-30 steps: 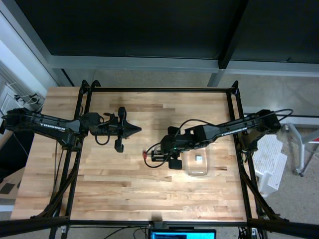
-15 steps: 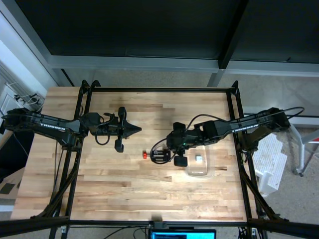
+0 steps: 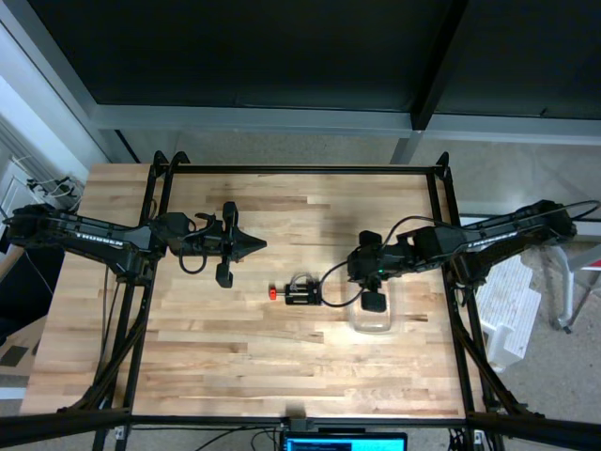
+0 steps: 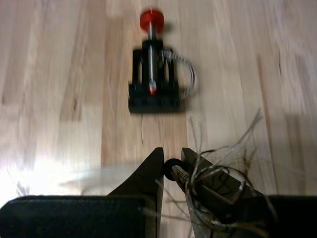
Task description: Remove the RCA connector from the receptacle and place in the container
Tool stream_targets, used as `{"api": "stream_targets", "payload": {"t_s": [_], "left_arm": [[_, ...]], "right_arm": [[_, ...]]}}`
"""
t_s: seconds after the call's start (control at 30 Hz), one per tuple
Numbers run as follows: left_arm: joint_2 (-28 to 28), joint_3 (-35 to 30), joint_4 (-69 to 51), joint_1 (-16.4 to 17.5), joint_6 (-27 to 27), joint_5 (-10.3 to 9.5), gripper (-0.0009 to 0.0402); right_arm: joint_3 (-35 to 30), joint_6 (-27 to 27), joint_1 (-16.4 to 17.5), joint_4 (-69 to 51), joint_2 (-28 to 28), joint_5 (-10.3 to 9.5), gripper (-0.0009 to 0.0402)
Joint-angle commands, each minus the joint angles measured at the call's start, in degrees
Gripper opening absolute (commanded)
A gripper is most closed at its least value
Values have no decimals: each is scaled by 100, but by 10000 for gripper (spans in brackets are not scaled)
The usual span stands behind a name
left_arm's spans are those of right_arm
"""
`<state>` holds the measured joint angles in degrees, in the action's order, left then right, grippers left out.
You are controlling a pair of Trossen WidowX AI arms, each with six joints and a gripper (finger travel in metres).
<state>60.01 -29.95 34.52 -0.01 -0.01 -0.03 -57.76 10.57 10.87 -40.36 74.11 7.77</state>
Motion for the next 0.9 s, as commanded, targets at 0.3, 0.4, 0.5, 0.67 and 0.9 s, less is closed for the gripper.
{"api": "stream_targets", "payload": {"t_s": [0.3, 0.4, 0.5, 0.67, 0.9], "left_arm": [[0, 0, 2, 2, 0, 0, 0], [0, 0, 2, 0, 0, 0, 0], [0, 0, 2, 0, 0, 0, 0], [0, 0, 2, 2, 0, 0, 0], [0, 0, 2, 2, 0, 0, 0]], "right_arm": [[831, 275, 105, -778, -330, 17, 22], [1003, 372, 190, -789, -330, -13, 31], [1143, 442, 236, -793, -328, -28, 44], [1231, 540, 249, -798, -328, -28, 66], [1252, 551, 262, -796, -328, -28, 73]]}}
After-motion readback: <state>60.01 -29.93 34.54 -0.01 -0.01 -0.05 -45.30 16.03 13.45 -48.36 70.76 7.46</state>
